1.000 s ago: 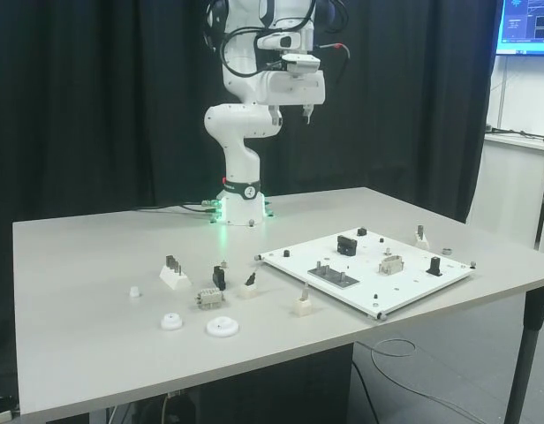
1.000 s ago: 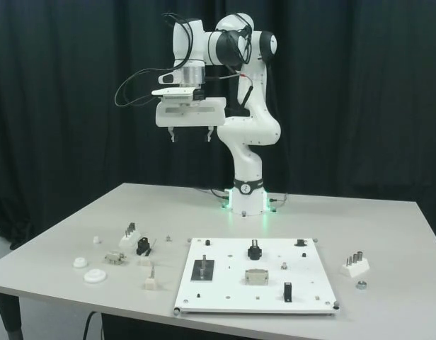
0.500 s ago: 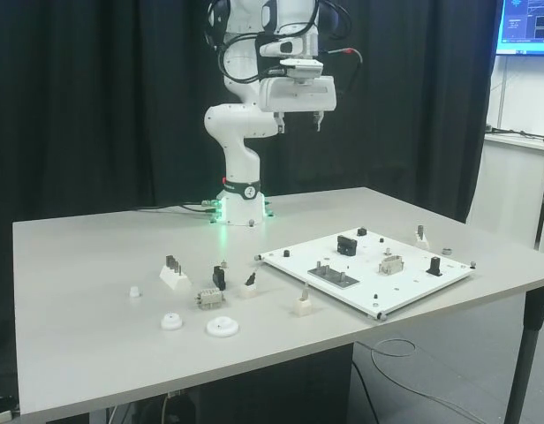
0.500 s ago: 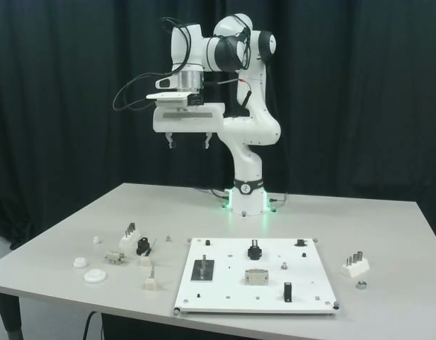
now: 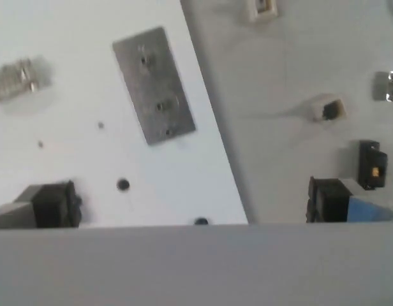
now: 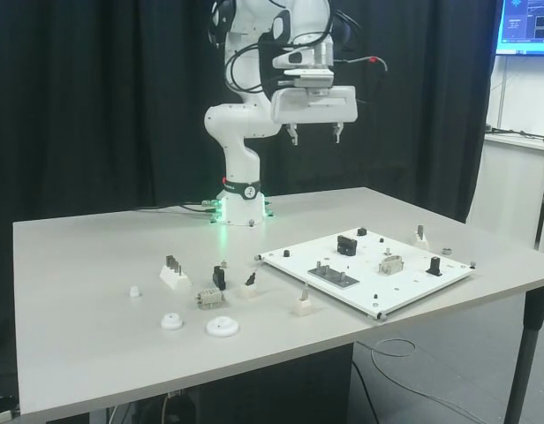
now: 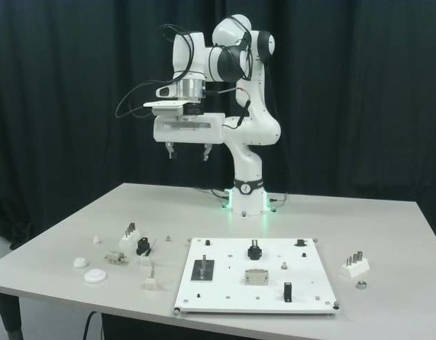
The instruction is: Pick Ethernet.
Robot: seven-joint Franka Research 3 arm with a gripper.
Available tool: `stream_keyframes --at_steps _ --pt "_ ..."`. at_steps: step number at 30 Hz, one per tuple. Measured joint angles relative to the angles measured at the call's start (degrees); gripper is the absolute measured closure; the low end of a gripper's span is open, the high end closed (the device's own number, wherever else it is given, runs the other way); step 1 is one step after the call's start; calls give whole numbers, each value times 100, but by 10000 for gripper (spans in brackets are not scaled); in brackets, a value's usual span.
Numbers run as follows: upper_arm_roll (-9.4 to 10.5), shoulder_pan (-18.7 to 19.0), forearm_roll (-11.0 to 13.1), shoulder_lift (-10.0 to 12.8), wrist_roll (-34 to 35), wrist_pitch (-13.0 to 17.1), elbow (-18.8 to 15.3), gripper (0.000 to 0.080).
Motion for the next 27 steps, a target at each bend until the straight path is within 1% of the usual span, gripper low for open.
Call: stream_keyframes --at_steps 4,8,15,18,21,27 --pt "45 0 -11 232 352 117 170 3" --pt "55 -2 -56 468 492 192 365 3" --pt "49 -49 -280 887 475 220 759 3" --pt "38 -72 -383 1072 296 220 938 3" --pt "30 -108 -432 1248 29 221 1107 3" --pt "22 -196 -459 1587 -843 220 1426 3"
